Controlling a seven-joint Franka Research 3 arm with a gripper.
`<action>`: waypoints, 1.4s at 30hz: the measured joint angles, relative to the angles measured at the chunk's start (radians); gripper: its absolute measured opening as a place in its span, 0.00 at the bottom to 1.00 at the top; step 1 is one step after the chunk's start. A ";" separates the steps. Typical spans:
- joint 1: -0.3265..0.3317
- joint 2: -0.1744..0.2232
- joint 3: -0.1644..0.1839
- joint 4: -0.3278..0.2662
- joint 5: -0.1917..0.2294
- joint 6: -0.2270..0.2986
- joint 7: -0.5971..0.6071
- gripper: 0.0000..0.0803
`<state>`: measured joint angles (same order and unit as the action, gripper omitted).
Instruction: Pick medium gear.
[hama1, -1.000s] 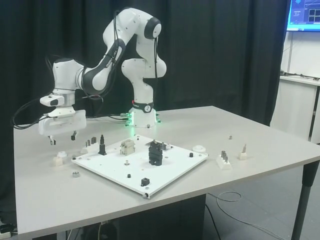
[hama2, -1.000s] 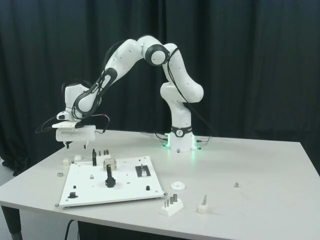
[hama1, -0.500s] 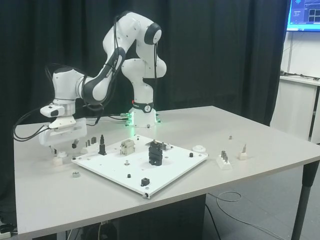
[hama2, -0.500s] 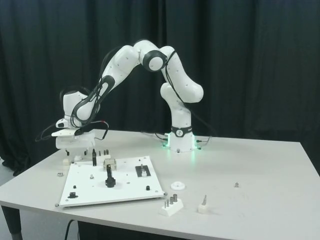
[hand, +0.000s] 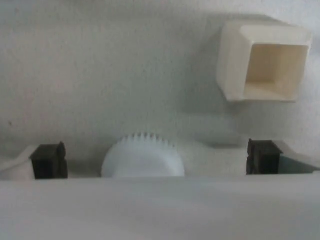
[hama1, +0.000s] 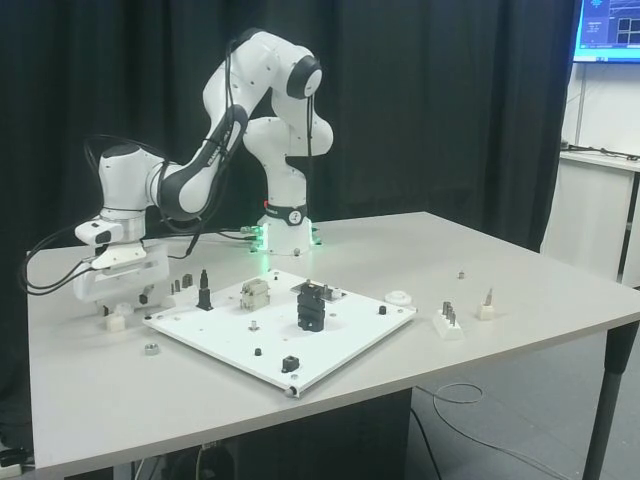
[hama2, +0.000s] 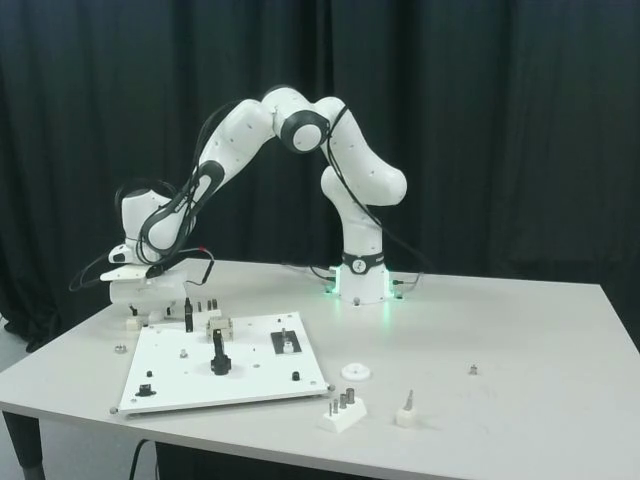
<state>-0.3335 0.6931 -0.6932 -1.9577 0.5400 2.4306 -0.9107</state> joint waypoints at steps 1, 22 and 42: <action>-0.002 0.001 0.000 0.001 0.000 -0.002 0.000 1.00; -0.039 0.013 0.019 0.003 0.032 -0.012 -0.001 1.00; -0.043 0.027 0.018 0.002 0.097 0.014 0.000 0.68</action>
<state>-0.3768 0.7204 -0.6749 -1.9553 0.6368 2.4450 -0.9110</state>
